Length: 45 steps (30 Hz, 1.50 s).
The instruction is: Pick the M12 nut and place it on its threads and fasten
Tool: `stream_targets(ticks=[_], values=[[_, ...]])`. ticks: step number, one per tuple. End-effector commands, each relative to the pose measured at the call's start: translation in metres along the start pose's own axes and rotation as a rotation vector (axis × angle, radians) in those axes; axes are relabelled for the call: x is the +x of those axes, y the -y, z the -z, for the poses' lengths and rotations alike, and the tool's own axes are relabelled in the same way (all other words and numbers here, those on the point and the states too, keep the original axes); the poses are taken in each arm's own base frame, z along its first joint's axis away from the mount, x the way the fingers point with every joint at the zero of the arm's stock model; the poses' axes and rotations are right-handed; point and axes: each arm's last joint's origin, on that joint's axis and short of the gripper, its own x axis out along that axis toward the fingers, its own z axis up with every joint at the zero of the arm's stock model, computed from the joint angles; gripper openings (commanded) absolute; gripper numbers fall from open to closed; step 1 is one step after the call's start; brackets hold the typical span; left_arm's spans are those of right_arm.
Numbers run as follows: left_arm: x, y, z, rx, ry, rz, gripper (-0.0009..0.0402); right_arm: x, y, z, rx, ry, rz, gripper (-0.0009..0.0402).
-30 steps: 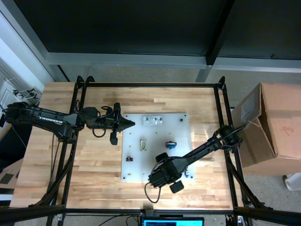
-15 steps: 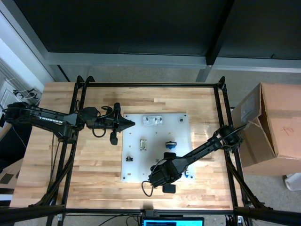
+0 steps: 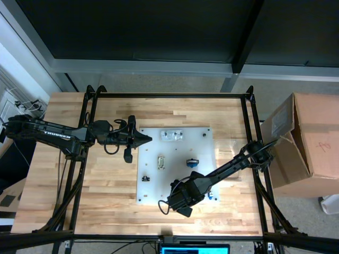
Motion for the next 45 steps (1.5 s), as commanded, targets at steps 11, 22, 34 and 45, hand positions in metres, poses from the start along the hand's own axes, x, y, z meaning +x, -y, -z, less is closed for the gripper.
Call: stream_targets(ticks=[11, 22, 34, 45], values=[[0.0, 0.0, 0.0, 0.0, 0.0, 0.0, 0.0, -0.016, 0.003, 0.002, -0.535, 0.025, -0.019, 0.0], [0.0, 0.0, 0.0, 0.0, 0.0, 0.0, 0.0, -0.047, 0.013, 0.014, -1.136, 0.038, -0.014, 0.0], [0.0, 0.0, 0.0, 0.0, 0.0, 0.0, 0.0, -0.04, 0.015, 0.022, -1.319, 0.047, -0.013, 0.0], [0.0, 0.0, 0.0, 0.0, 0.0, 0.0, 0.0, -0.027, 0.015, 0.027, -1.381, 0.025, -0.007, 0.0]])
